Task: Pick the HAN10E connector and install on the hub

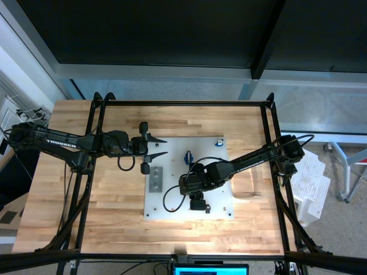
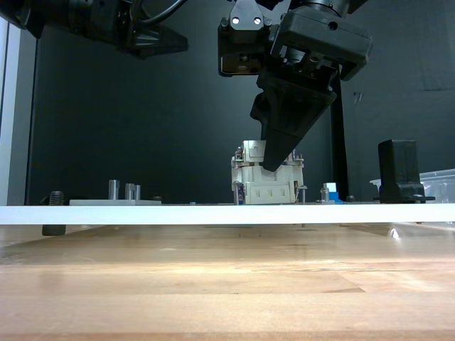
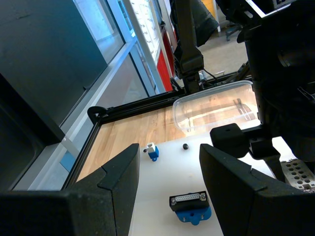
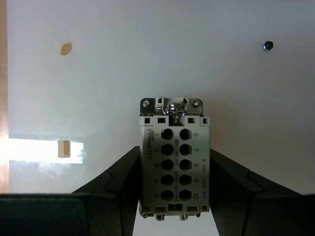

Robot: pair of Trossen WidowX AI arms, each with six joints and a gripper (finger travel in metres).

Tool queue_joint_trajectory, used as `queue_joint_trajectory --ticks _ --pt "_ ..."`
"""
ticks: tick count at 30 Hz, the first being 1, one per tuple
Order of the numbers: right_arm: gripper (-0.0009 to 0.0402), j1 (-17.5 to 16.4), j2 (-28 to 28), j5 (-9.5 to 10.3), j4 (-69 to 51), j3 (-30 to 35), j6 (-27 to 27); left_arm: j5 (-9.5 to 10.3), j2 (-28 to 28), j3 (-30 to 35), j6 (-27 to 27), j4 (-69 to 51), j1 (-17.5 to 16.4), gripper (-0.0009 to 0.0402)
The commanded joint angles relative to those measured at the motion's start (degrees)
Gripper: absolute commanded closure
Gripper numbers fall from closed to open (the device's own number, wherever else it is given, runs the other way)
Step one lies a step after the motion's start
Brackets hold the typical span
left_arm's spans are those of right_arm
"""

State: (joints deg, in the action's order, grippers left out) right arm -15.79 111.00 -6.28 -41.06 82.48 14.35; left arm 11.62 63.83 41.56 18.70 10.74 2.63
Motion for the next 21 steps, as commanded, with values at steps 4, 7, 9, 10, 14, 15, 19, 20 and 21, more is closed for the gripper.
queue_joint_trajectory --ticks 4,7,9,10,14,15,19,20,21 --pt "0.027 0.0 0.1 -0.15 -0.3 0.1 0.3 -0.02 0.0 0.0 0.0 0.0 0.0 0.0228" --pt "0.0256 0.0 0.1 -0.11 -0.5 0.6 0.2 -0.02 0.0 0.0 0.0 0.0 0.0 0.0228" --pt "0.0247 0.0 0.1 -0.11 -0.7 1.1 0.2 -0.02 0.0 0.0 0.0 0.0 0.0 0.0227" --pt "0.0243 0.0 0.1 -0.11 -0.7 1.3 0.2 -0.02 0.0 0.0 0.0 0.0 0.0 0.0228" --pt "0.0223 0.0 0.1 0.15 -0.7 1.8 0.2 -0.02 0.0 0.0 0.0 0.0 0.0 0.0228" --pt "0.0215 0.0 0.1 0.33 -0.7 1.9 0.2 -0.02 0.0 0.0 0.0 0.0 0.0 0.0228" --pt "0.0183 0.0 0.1 0.33 -0.3 2.2 0.2 -0.02 0.0 0.0 0.0 0.0 0.0 0.0228" --pt "0.0174 0.0 0.1 0.33 -0.2 2.3 0.2 -0.02 0.0 0.0 0.0 0.0 0.0 0.0228" --pt "0.0165 0.0 0.0 0.33 -0.2 2.3 0.2 -0.02 0.0 0.0 0.0 0.0 0.0 0.0228"
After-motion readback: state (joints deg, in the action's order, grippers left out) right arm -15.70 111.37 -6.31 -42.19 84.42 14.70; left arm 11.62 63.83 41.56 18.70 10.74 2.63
